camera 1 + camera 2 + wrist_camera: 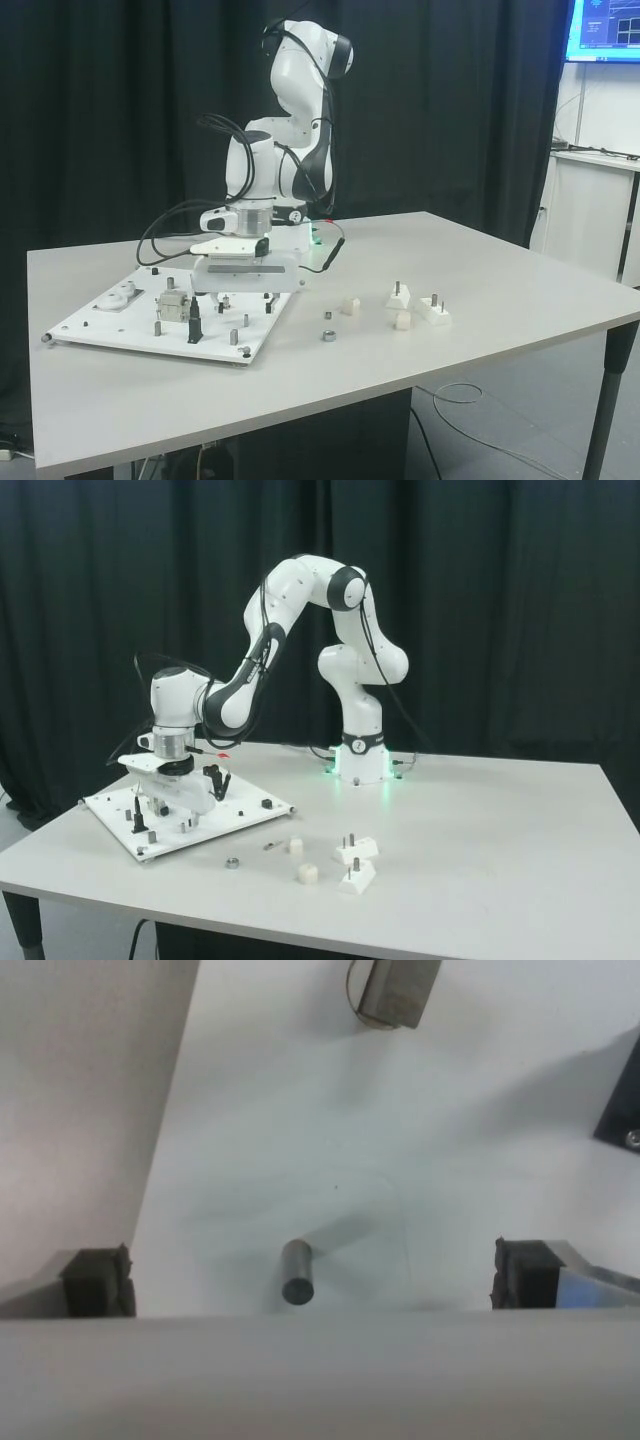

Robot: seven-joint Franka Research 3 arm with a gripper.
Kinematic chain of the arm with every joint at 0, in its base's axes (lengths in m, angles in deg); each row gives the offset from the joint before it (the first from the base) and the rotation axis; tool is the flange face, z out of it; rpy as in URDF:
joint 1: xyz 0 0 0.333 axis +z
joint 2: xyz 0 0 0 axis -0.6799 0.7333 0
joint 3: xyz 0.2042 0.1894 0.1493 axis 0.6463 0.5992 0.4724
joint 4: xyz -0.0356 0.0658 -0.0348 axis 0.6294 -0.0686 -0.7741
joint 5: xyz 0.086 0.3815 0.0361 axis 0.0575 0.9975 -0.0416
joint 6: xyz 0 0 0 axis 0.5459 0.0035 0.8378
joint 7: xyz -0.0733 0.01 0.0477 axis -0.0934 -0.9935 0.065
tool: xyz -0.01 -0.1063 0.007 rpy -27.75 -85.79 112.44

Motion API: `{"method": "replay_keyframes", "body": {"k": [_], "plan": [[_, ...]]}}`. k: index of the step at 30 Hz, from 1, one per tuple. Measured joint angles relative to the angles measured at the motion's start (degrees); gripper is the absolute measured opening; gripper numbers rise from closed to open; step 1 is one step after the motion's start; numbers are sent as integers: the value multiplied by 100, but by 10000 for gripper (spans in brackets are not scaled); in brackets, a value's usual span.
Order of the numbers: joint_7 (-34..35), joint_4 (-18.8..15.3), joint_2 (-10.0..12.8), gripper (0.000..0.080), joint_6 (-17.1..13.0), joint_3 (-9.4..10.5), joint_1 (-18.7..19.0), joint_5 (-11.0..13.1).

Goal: Pick round peg 3.

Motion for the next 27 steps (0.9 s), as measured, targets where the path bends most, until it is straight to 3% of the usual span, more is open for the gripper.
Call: {"method": "replay_keyframes", "body": {"k": [27], "plan": [[20, 0, 0, 800, -55, -6, 0, 0]]}}
